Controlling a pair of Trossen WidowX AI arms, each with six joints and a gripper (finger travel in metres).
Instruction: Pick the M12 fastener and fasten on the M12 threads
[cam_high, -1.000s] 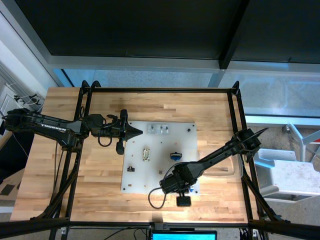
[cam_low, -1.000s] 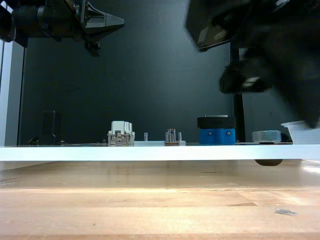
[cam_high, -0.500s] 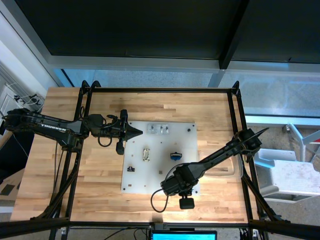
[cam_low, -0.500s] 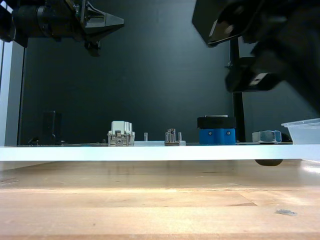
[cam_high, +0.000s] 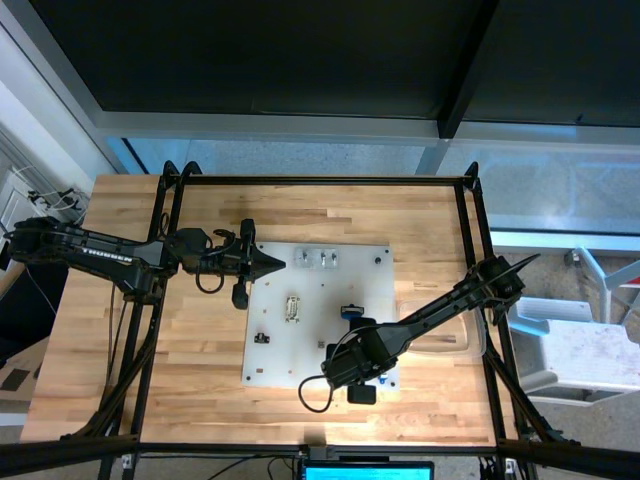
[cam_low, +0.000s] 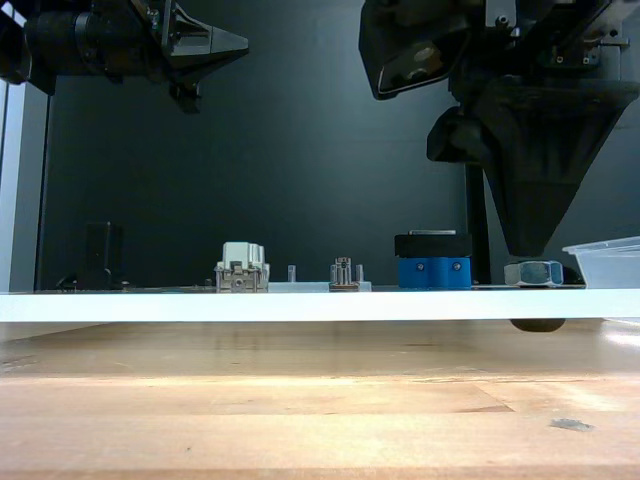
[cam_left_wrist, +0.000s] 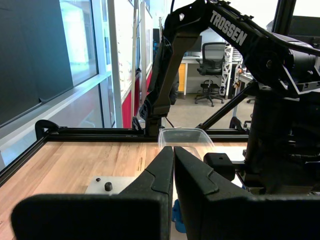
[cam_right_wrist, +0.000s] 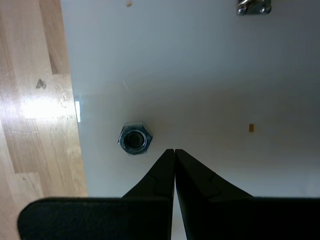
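above the nut (cam_right_wrist: 134, 139), right gripper (cam_right_wrist: 174, 150) closed empty — left gripper (cam_high: 283, 264) closed, board (cam_high: 275, 350) left edge.

"What kind of place was it?"

"A robotics lab in an office. Trossen arms (cam_left_wrist: 235, 32) worked at a wooden table (cam_high: 200, 380) inside a black frame (cam_high: 320, 180), over a white board (cam_high: 320, 300)."

"Why an office?"

"Swivel chairs (cam_left_wrist: 217, 51) stood beyond, past tall windows (cam_left_wrist: 80, 40)."
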